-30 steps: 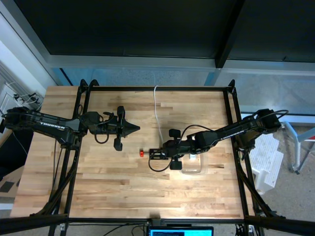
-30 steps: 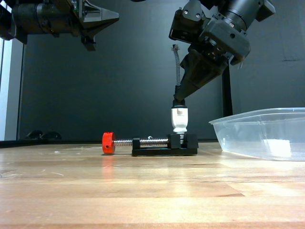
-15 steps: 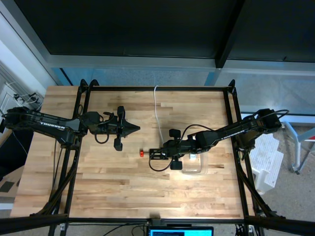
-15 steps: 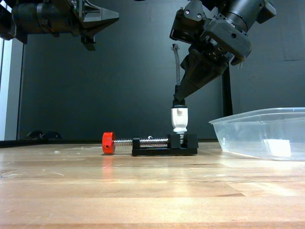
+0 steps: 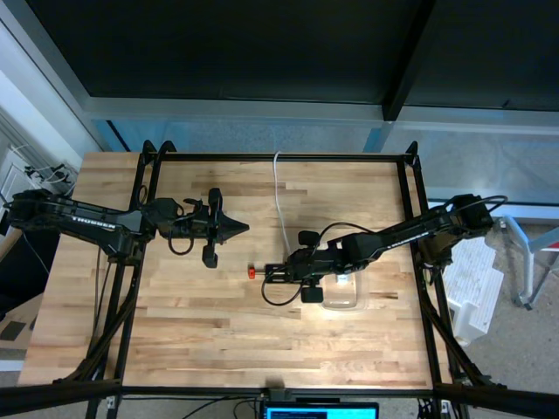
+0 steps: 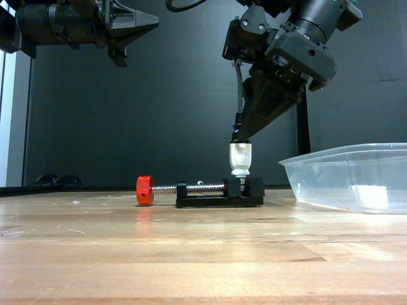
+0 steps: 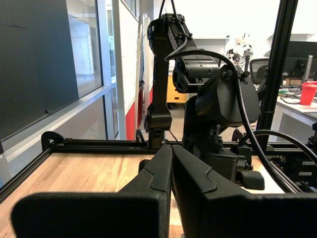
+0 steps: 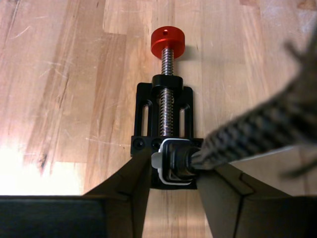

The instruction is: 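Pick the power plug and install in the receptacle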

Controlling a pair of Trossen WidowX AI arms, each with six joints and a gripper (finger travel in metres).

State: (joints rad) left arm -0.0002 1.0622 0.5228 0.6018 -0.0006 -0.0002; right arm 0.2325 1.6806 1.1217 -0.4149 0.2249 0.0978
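Two arms: the right reaches in over the black vise (image 6: pixel 219 192); the left hangs high, well apart from it.
Right gripper (image 6: pixel 241 130): fingers (image 8: pixel 130 183) pinch the power plug (image 8: pixel 179 159) from both sides, directly above the vise.
Plug axis: vertical, nose pointing straight down, braided cable (image 6: pixel 239 89) rising from its back. Its lower end meets the top of the receptacle (image 6: pixel 240 159); depth of seating unclear.
Receptacle: upright in the vise, face up; white cable (image 5: pixel 279 196) runs toward the far edge.
Left gripper (image 5: pixel 238 228): fingers (image 7: pixel 163 171) pressed together, holding nothing.
Clear tray (image 6: pixel 346 175): near the vise, on the right arm's side.
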